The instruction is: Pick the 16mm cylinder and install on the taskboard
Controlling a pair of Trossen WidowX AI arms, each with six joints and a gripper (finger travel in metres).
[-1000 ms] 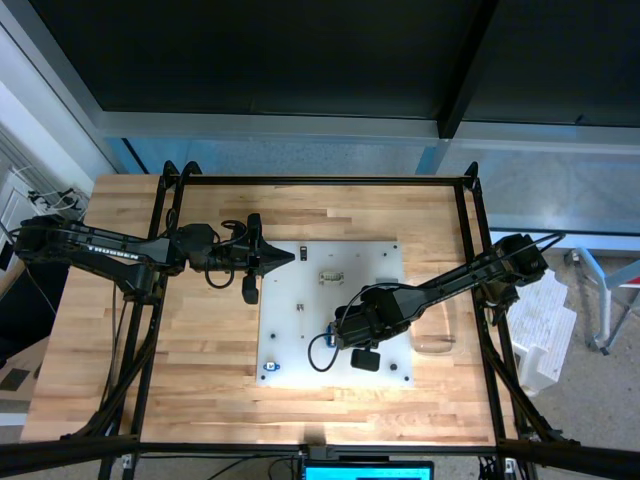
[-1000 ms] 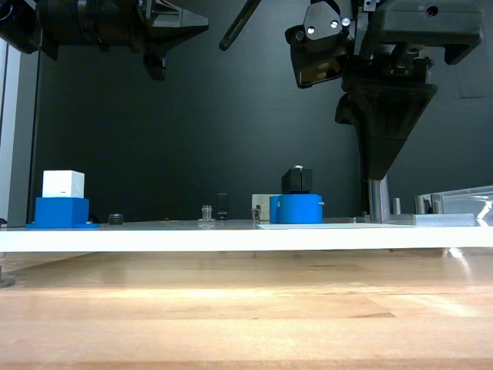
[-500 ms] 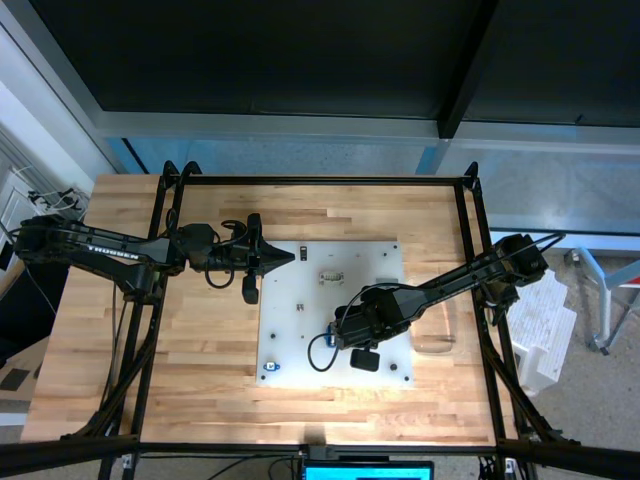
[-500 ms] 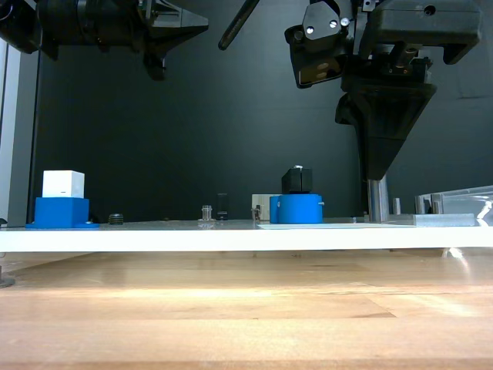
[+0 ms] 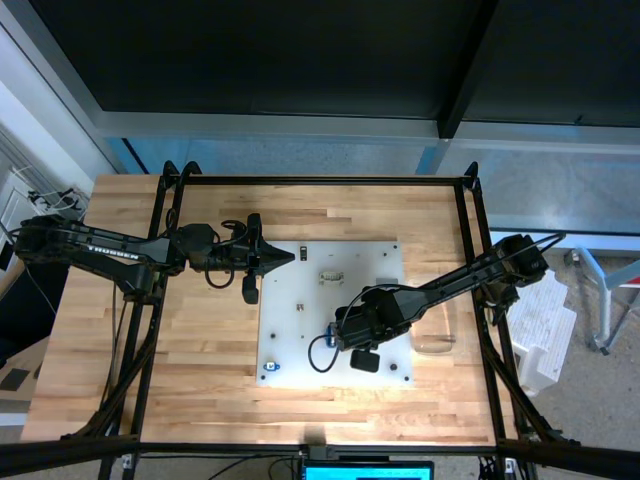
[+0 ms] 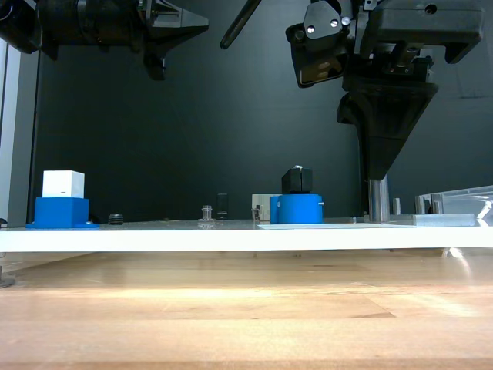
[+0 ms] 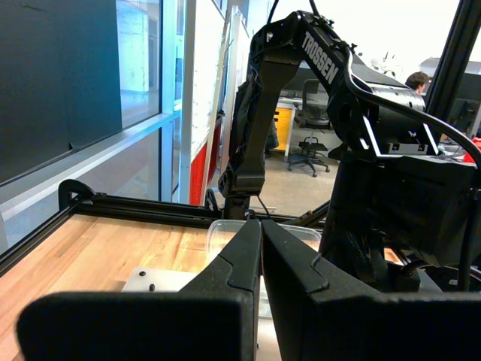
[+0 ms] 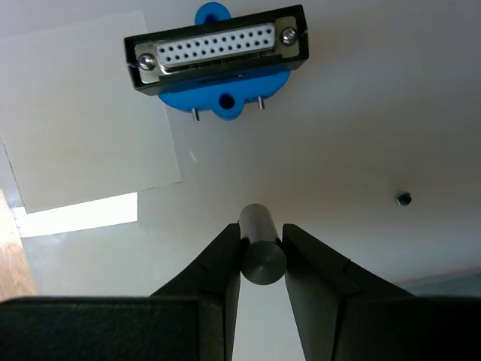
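Note:
The 16mm cylinder [image 8: 261, 250], a short silvery-grey peg, stands upright between the right gripper's fingers [image 8: 223, 259]. My right gripper [image 8: 261, 237] is shut on it over the white taskboard [image 8: 361, 113]. In the low view the cylinder [image 6: 378, 202] hangs below the right gripper [image 6: 379, 176], its lower end at or just above the taskboard [image 6: 231, 237]. From above, the right gripper [image 5: 337, 338] sits over the taskboard [image 5: 290, 340], near its middle. My left gripper [image 5: 285, 257] is shut and empty, held high at the board's far left corner.
A blue D-sub connector [image 8: 218, 49] lies just beyond the cylinder. A blue round fitting [image 6: 296, 208] and a blue block with a white cube [image 6: 62, 202] stand on the board. A clear plastic tray [image 5: 437, 325] lies to the board's right.

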